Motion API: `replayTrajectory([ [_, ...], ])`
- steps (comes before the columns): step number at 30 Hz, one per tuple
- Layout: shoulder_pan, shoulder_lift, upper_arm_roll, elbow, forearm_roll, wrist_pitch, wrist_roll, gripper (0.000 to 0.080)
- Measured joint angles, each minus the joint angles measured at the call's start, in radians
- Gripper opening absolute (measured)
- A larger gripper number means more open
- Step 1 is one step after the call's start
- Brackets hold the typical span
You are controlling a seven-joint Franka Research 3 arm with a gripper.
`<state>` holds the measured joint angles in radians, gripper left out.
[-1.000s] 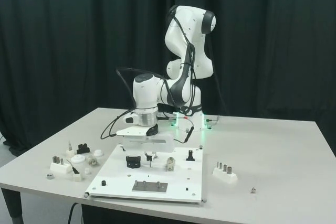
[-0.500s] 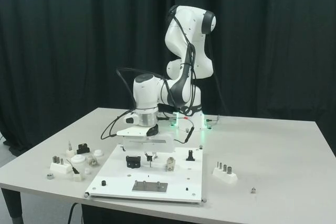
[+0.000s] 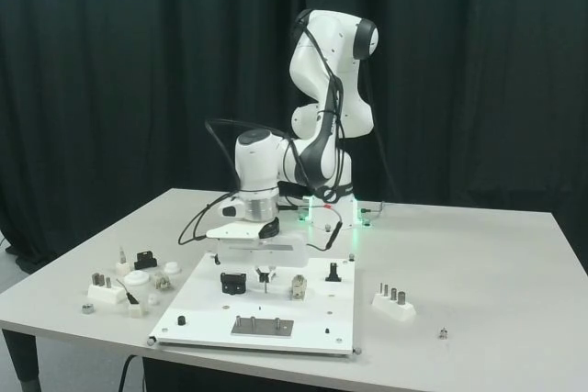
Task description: Insert square peg 1.
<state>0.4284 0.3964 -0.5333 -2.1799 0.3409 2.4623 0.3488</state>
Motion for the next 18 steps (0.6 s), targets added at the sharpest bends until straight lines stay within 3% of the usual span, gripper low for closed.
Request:
replayTrajectory([
  [18, 0.001, -0.001, 0.001, 0.000, -0.014, -0.003, 0.010, 0.0035],
])
